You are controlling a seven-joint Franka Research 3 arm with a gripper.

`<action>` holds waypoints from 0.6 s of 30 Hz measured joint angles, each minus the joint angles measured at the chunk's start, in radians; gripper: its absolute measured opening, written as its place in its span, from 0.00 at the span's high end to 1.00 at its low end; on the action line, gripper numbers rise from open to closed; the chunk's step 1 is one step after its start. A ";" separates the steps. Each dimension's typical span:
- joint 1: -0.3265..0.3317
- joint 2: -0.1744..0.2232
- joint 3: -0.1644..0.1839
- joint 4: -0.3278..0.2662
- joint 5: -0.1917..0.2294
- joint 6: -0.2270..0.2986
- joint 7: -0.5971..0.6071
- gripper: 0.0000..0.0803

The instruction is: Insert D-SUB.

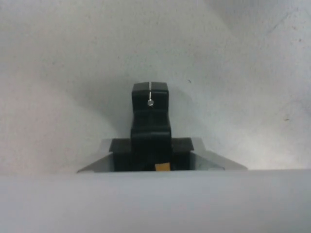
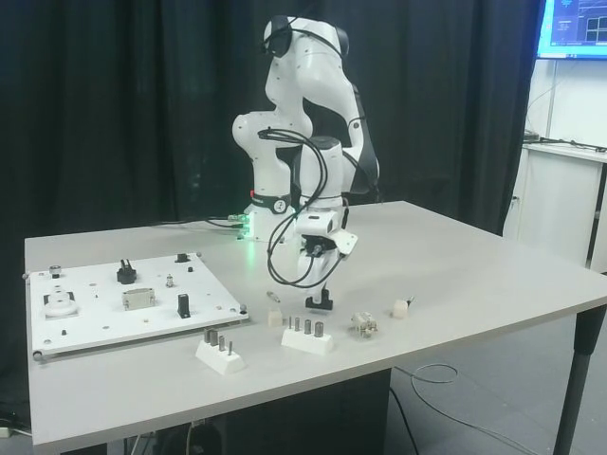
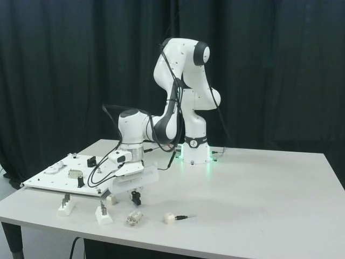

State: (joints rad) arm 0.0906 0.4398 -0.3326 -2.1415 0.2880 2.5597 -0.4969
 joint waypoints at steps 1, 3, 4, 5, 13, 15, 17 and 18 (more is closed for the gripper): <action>0.000 -0.003 0.000 0.001 0.000 -0.004 0.000 0.81; 0.000 -0.009 0.000 0.001 0.000 -0.012 0.000 0.81; 0.000 -0.012 0.000 0.002 0.000 -0.015 0.000 0.81; 0.000 -0.015 0.000 0.002 0.000 -0.018 0.000 0.81; 0.000 -0.031 -0.001 0.002 0.000 -0.036 0.000 0.81; 0.000 -0.033 -0.001 0.002 0.000 -0.037 0.000 0.81; 0.000 -0.034 -0.001 0.002 0.000 -0.038 0.001 0.81; 0.000 -0.034 -0.001 0.002 0.000 -0.038 0.001 0.81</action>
